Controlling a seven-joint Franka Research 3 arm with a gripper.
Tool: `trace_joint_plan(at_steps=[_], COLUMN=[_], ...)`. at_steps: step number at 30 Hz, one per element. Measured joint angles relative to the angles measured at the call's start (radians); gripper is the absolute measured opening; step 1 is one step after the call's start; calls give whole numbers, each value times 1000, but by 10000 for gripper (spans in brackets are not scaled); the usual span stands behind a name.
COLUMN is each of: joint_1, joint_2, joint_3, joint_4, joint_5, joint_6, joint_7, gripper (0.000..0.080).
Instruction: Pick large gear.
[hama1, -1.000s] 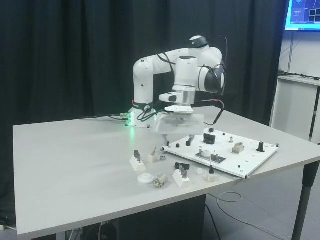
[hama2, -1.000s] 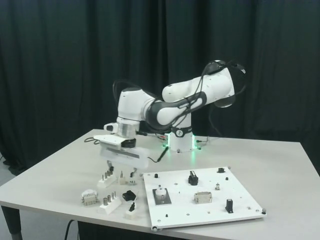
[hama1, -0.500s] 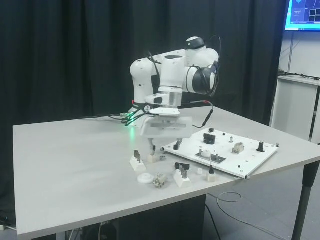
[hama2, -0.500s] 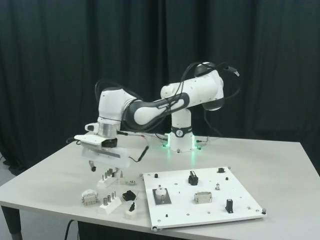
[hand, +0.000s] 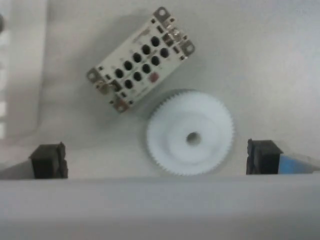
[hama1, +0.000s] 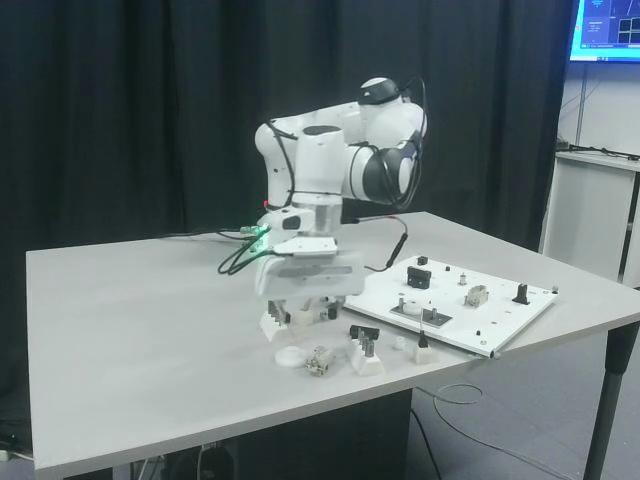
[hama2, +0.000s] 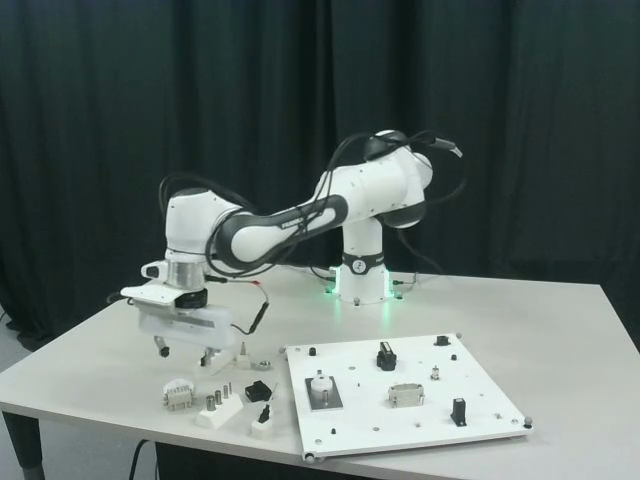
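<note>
The large gear (hand: 190, 138) lies flat on the counter (hama1: 140, 310), just beside the multi-pin connector (hand: 139, 59). We judge the approach step is in hand: our gripper (hand: 155, 160) hovers above the gear, jaws open, one on either side and well clear of the teeth. Next we need to centre a little and descend before closing. In the second room view the gear is hidden.

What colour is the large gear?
White; the large gear shows best in the wrist view, lying between the open jaws.
</note>
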Motion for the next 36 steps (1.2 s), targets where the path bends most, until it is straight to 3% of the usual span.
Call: trace_joint_plan(at_steps=[18, 36], joint_1=[-118, -171], joint_2=[5, 6], joint_3=[67, 128], joint_4=[75, 106], joint_5=[-2, -15], joint_6=[-2, 9], joint_7=[-135, -172], gripper=[800, 800])
